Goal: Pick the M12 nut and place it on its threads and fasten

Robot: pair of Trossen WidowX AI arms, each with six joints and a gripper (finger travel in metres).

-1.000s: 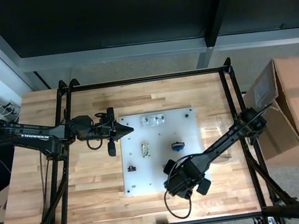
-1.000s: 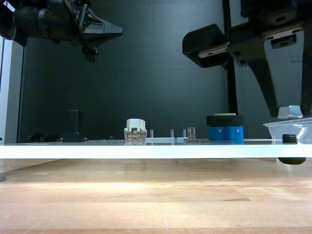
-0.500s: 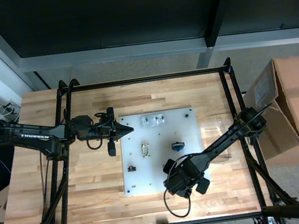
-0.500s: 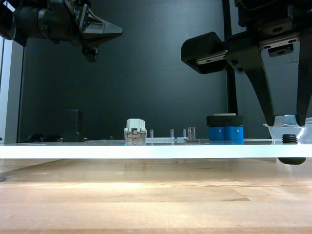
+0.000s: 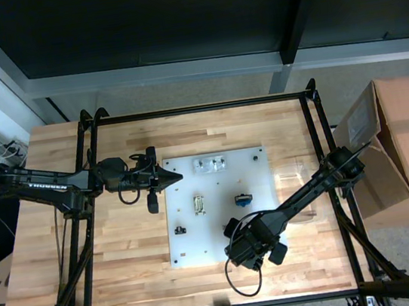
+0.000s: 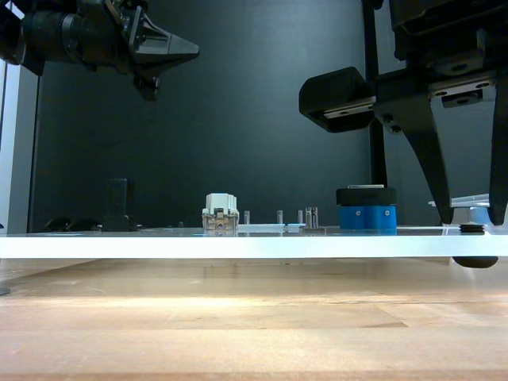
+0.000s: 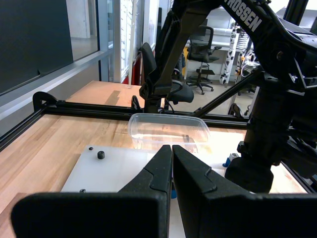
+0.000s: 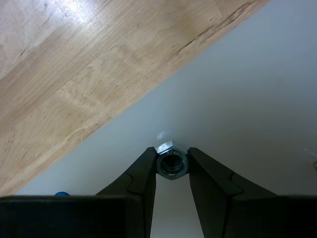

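Observation:
The silver nut (image 8: 172, 162) is pinched between the fingertips of my right gripper (image 8: 172, 171), which is shut on it. In the low view the nut (image 6: 475, 213) sits right at the top of the black ribbed stud (image 6: 472, 228), whose ribs still show below it; I cannot tell whether it is threaded on. From above, the right gripper (image 5: 257, 243) points down over the white board's (image 5: 195, 246) near right edge and hides nut and stud. My left gripper (image 5: 174, 177) hovers high over the board's far left edge, shut and empty, fingers (image 7: 161, 166) together.
A clear tray (image 5: 293, 178) lies right of the board, just behind the stud. A blue part (image 6: 366, 216) and a white connector (image 6: 220, 214) stand mid-board. A cardboard box (image 5: 402, 148) sits beyond the table's right edge. The black frame rails ring the table.
The right gripper has come straight down with the nut, from above the tray's rim to the top of the stud. The left arm has not moved.

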